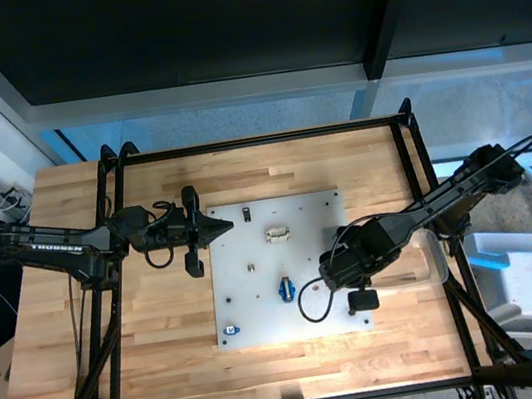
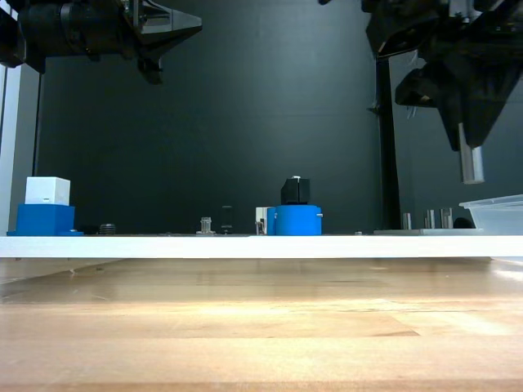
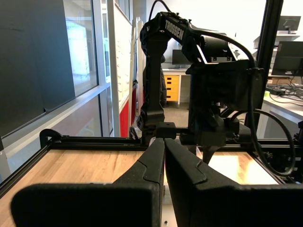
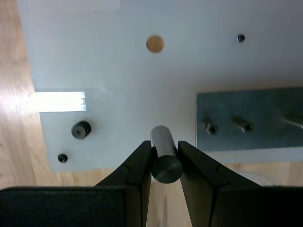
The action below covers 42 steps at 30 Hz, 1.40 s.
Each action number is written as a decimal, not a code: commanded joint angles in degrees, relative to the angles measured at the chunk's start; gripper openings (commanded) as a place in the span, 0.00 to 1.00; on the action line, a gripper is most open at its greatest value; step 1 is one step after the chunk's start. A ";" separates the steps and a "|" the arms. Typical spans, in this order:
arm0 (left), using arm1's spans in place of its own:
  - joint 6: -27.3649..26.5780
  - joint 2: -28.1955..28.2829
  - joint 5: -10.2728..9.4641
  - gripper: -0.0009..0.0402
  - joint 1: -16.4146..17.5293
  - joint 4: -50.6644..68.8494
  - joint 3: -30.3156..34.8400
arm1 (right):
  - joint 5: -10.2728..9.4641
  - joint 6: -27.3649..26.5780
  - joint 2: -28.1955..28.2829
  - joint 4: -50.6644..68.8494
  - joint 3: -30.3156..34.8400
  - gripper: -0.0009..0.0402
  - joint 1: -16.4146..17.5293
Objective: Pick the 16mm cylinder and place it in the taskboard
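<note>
The 16mm cylinder (image 4: 166, 166), a dark-grey metal peg, is clamped between the fingers of my right gripper (image 4: 164, 145). In the low view the cylinder (image 2: 471, 166) hangs upright from the right gripper (image 2: 467, 140), well above the taskboard (image 2: 245, 245). From above, the right gripper (image 1: 332, 270) hovers over the right part of the white taskboard (image 1: 262, 301). Below the peg lie the white plate (image 4: 118, 71), a round hole (image 4: 155, 43) and a grey metal plate (image 4: 255, 118). My left gripper (image 1: 227, 224) is shut and held high over the board's left edge, also seen as the left gripper (image 3: 164, 158).
A clear plastic bin (image 1: 441, 268) sits just right of the board. On the board stand a blue fitting (image 2: 296, 219), a beige connector (image 1: 275, 232), a blue block topped by a white cube (image 2: 45, 208) and a black knob (image 4: 81, 129). A black frame (image 1: 257, 141) rings the table.
</note>
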State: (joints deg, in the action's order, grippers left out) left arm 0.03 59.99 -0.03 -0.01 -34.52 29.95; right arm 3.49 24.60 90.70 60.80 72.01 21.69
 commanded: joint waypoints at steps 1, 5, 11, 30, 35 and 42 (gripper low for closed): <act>0.02 0.02 0.02 0.02 0.00 -0.02 0.00 | -0.02 -0.81 1.79 -0.22 1.66 0.04 -0.74; 0.02 0.02 0.02 0.02 0.00 -0.02 0.00 | 0.04 -1.64 4.17 -0.63 4.22 0.04 -1.88; 0.02 0.02 0.02 0.02 0.02 -0.02 0.00 | 0.04 -3.56 7.69 -0.85 7.87 0.04 -3.32; 0.02 0.02 0.02 0.02 0.00 -0.02 0.00 | -0.04 -4.37 11.76 -3.28 10.29 0.04 -3.82; 0.02 0.02 0.02 0.02 0.00 -0.02 0.00 | -0.09 -4.52 13.51 -3.32 11.30 0.04 -3.85; 0.00 0.02 0.02 0.02 0.00 -0.02 0.00 | -0.11 -4.61 14.86 -3.48 12.59 0.04 -3.87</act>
State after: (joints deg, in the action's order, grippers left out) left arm 0.03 59.99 -0.03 -0.01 -34.57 29.95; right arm 3.42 20.01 105.45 57.43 84.44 17.82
